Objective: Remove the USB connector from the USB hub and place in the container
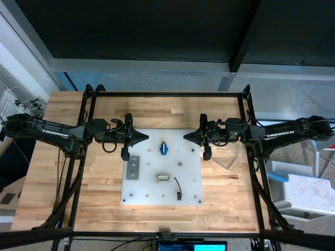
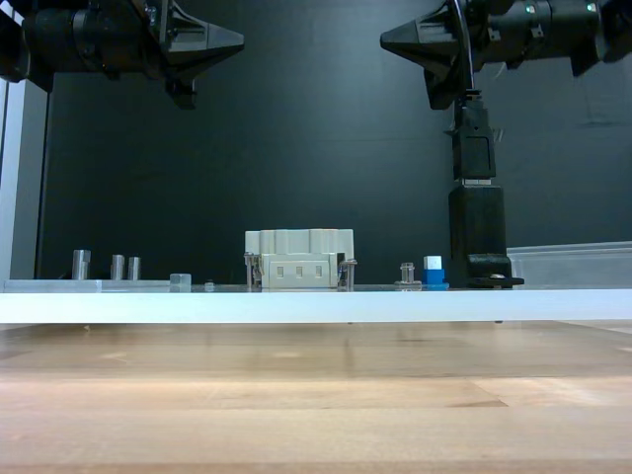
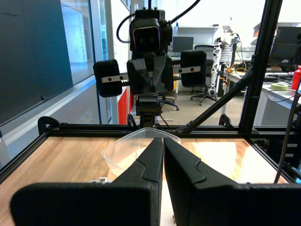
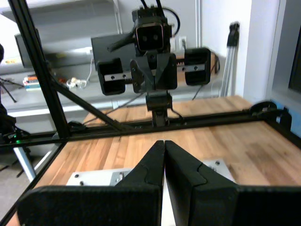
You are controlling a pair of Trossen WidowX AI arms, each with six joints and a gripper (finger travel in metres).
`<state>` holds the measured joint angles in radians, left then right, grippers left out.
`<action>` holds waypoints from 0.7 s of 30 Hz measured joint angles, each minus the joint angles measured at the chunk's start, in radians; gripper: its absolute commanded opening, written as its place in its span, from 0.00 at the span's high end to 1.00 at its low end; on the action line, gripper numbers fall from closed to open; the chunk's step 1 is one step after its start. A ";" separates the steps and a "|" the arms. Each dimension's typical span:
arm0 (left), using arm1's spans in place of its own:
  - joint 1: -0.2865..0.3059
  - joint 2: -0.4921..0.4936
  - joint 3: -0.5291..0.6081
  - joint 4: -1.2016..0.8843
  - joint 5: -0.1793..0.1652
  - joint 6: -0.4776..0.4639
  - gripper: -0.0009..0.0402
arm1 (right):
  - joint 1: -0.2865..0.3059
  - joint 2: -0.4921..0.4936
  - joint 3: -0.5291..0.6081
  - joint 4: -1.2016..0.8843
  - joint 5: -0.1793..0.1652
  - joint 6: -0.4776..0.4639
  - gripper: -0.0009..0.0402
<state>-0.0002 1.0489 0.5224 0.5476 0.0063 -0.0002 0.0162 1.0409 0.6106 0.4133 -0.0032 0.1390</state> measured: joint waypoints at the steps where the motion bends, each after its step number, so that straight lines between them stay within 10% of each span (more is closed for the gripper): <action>1: 0.000 0.000 0.000 0.000 0.000 0.000 0.98 | 0.002 0.000 0.019 -0.043 0.000 0.008 0.98; 17: 0.000 0.000 0.000 0.000 0.000 0.000 0.98 | 0.128 0.041 0.372 -0.763 0.014 0.067 0.98; 21: 0.000 0.000 0.000 0.000 0.000 0.000 0.98 | 0.196 0.084 0.435 -0.866 0.083 0.114 0.98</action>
<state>-0.0002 1.0492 0.5228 0.5476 0.0063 0.0002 0.2119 1.1252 1.0458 -0.4526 0.0799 0.2531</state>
